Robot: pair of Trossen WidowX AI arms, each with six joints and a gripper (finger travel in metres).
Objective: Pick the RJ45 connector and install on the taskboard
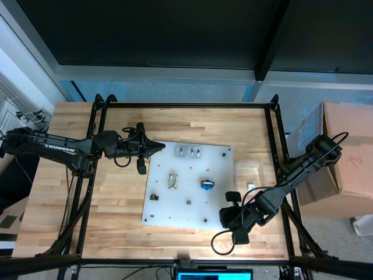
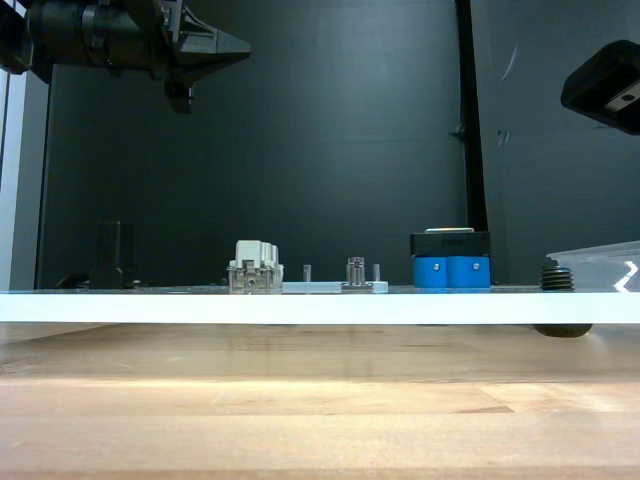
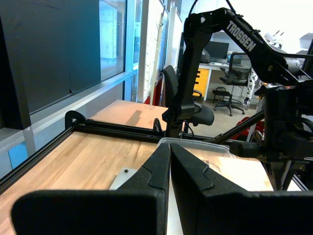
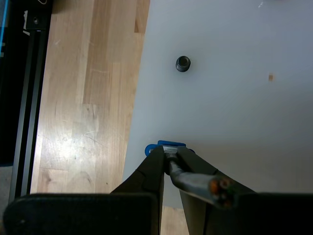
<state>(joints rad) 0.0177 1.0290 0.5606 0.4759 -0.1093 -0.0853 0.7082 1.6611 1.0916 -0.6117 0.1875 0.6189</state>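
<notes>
1 RJ45 connector (image 4: 172, 165) w/ grey cable stub, pinched in right end effector (image 4: 168, 151) closed on it over white flat taskboard (image 1: 175, 205) near-right corner; left end effector (image 1: 158, 147), fingers together & empty, hovers over board's far-left edge.

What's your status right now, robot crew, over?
Left gripper shut, empty, high over taskboard's far-left corner. Right gripper shut on RJ45 connector, high over near-right corner, unseated. Blue block stands on board, apart.

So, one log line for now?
left hand shut, over board far-left corner | right hand shut on connector, raised at near-right corner
</notes>
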